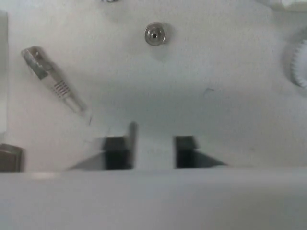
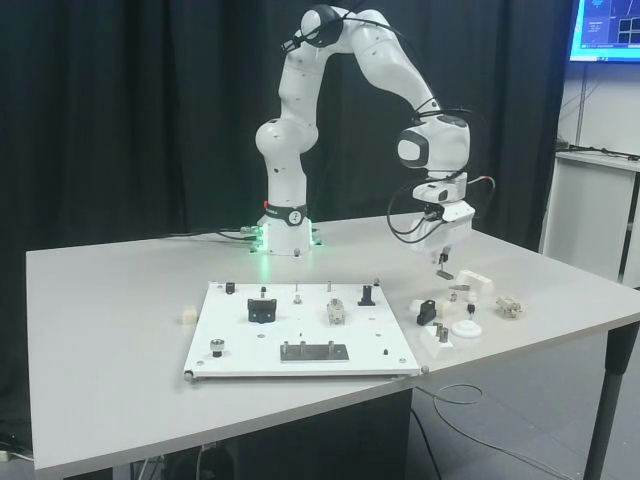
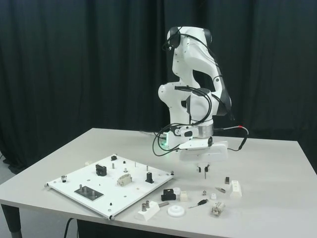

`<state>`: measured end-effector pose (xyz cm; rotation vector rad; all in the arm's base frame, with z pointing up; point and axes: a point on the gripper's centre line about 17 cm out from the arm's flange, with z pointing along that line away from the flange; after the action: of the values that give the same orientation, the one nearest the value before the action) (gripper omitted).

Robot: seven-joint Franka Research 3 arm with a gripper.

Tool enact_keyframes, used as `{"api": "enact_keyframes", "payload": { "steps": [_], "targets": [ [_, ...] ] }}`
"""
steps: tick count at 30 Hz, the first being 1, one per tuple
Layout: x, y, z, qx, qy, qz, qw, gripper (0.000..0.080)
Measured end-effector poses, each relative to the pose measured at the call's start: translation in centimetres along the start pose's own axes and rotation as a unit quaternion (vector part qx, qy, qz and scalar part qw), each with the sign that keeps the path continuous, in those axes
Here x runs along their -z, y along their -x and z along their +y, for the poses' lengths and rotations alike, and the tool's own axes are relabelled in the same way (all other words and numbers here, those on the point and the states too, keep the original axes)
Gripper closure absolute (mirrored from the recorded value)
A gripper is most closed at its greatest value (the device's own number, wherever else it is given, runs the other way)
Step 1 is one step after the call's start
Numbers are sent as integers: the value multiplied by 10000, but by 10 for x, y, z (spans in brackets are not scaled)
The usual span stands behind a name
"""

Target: Place square peg 1.

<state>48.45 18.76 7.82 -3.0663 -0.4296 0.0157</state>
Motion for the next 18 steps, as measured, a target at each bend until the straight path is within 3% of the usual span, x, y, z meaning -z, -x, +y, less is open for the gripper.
{"api": "enact_keyframes", "payload": {
  "steps": [3,4,11,12,13,14,18],
  "targets": [
    [0,-1,0,-38,2,18,10000,780],
    [0,-1,0,-45,3,21,10000,466],
    [1,-3,0,-91,3,51,9999,466],
    [1,-3,0,-98,3,55,9999,142],
    [2,-4,0,-102,3,60,9999,142],
    [2,-4,0,-103,3,65,9999,30],
    [3,-5,0,-110,1,86,9999,30]
  ]
}}
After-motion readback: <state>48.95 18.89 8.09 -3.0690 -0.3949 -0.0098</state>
